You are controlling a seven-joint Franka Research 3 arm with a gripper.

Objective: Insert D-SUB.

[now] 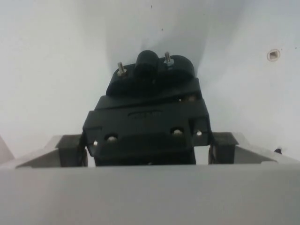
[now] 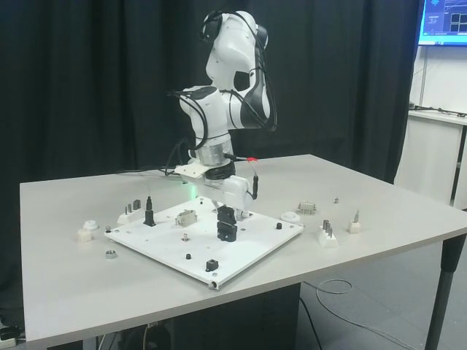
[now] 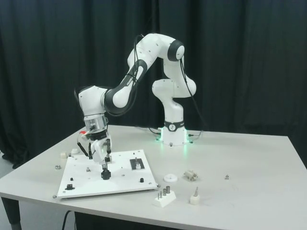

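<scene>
Wrist view: the gripper [image 1: 146, 152] is closed on a black D-SUB plug [image 1: 147, 119], one finger pressed to each side of its housing. The plug hangs straight below the gripper, its cable end and two thumbscrews [image 1: 121, 68] pointing down toward the white board [image 1: 51, 70] beneath. Whether the plug touches the board cannot be told from here.

In the first room view the gripper [image 2: 225, 211] holds the plug [image 2: 226, 226] upright over the middle of the board [image 2: 248, 255], which lies on the grey table [image 2: 66, 284]. A socket [image 2: 186, 217] sits on the board just beside the gripper, and a black post [image 2: 149, 213] stands further off the same way. Small white fixtures [image 2: 327, 236] rest on the table well apart from the gripper.
</scene>
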